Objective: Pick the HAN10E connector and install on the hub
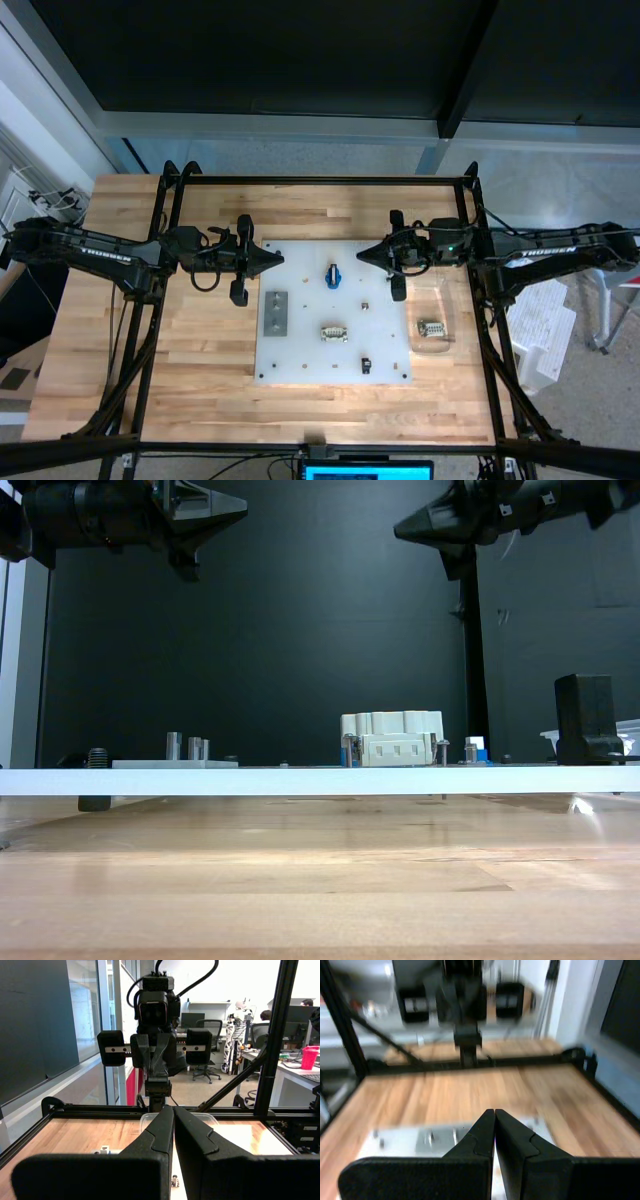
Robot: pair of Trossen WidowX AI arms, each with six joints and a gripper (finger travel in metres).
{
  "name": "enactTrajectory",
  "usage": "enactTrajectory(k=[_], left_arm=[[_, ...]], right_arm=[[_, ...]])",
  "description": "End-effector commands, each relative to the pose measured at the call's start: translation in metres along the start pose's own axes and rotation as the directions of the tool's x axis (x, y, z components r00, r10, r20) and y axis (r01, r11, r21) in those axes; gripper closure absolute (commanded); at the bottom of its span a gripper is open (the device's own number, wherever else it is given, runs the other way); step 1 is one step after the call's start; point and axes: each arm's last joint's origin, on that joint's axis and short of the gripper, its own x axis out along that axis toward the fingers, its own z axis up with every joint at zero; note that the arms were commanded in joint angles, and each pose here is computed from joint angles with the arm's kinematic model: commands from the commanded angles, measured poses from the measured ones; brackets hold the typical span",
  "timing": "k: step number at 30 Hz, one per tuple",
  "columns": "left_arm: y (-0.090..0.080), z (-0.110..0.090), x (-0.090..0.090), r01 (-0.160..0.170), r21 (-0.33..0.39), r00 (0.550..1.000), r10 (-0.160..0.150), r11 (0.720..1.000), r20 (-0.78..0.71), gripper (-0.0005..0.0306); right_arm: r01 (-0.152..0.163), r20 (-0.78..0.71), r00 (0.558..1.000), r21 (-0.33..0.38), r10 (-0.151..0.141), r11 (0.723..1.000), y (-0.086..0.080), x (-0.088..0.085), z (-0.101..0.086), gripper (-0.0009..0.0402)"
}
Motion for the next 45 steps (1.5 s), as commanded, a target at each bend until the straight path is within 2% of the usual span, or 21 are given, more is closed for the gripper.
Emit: enactTrajectory(k=[1, 9, 16, 26, 32, 35, 38, 45], left_arm=[[0.000, 0.000, 0.000, 0.000, 0.000, 1.000, 0.000, 1.000, 0.000, 0.0300], [0.000, 0.000, 0.000, 0.000, 0.000, 1.000, 0.000, 1.000, 0.000, 0.0300], [0.000, 0.000, 0.000, 0.000, 0.000, 1.000, 0.000, 1.000, 0.000, 0.0300], [0.000, 0.000, 0.000, 0.000, 0.000, 1.000, 0.000, 1.000, 0.000, 0.0300], [0.000, 0.000, 0.000, 0.000, 0.000, 1.000, 0.000, 1.000, 0.000, 0.0300], [0.000, 0.000, 0.000, 0.000, 0.000, 1.000, 0.000, 1.000, 0.000, 0.0300], [0.000, 0.000, 0.000, 0.000, 0.000, 1.000, 0.000, 1.000, 0.000, 0.0300], [0.000, 0.000, 0.000, 0.000, 0.000, 1.000, 0.000, 1.000, 0.000, 0.0300]], right_arm=[[0.005, -0.136, 0.991, -0.010, -0.006, 1.000, 0.000, -0.004, 0.000, 0.0393], [0.012, -0.389, 0.921, -0.020, -0.019, 1.000, 0.000, -0.018, -0.004, 0.0393], [0.003, -0.553, 0.833, -0.024, -0.016, 1.000, 0.004, -0.034, -0.003, 0.0393], [-0.026, -0.749, 0.662, -0.042, -0.014, 0.999, 0.014, -0.055, -0.018, 0.0385], [-0.016, -0.846, 0.532, -0.054, -0.037, 0.998, 0.013, -0.068, -0.027, 0.0358], [-0.013, -0.875, 0.482, -0.062, -0.048, 0.998, 0.012, -0.072, -0.030, 0.0337], [-0.005, -0.889, 0.455, -0.064, -0.055, 0.998, 0.012, -0.075, -0.032, 0.0308], [0.002, -0.899, 0.434, -0.064, -0.059, 0.998, 0.012, -0.077, -0.033, 0.0230]])
